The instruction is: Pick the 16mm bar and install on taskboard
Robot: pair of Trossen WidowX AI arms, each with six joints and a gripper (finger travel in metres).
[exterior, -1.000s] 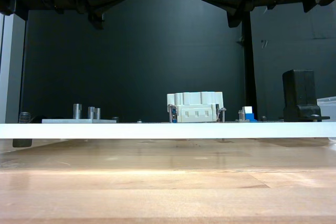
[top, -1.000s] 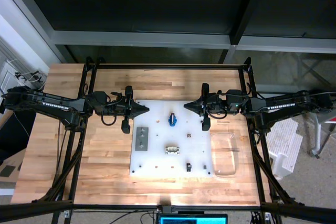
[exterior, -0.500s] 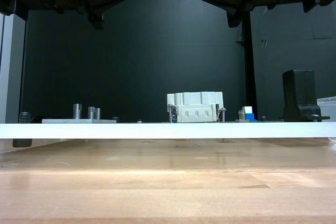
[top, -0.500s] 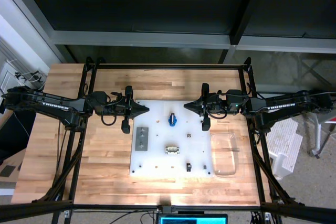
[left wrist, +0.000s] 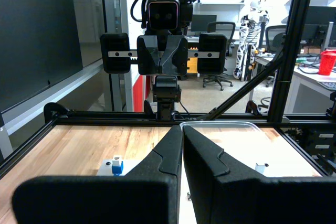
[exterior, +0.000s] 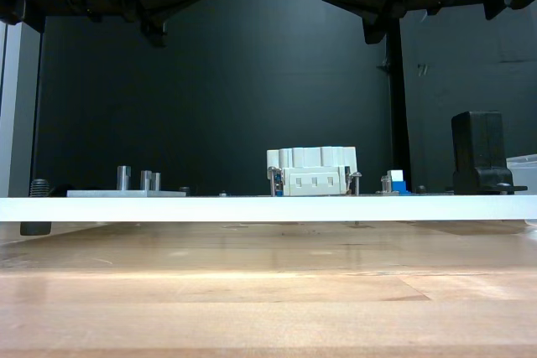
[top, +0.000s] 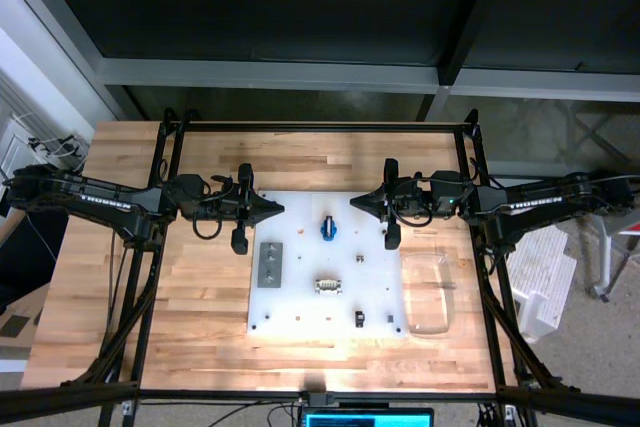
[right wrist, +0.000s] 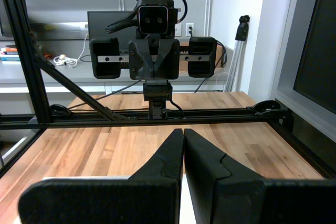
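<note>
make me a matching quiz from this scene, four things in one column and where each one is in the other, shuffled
1. left gripper
2. right gripper
3. grey block
4. clear tray

a. on the table, just off the taskboard's right edge
b. shut, high above the taskboard's far left corner
c. lying on the taskboard near its left edge
d. shut, high above the taskboard's far part, right of the blue fitting

Pairs: 1-b, 2-d, 3-c, 4-a
</note>
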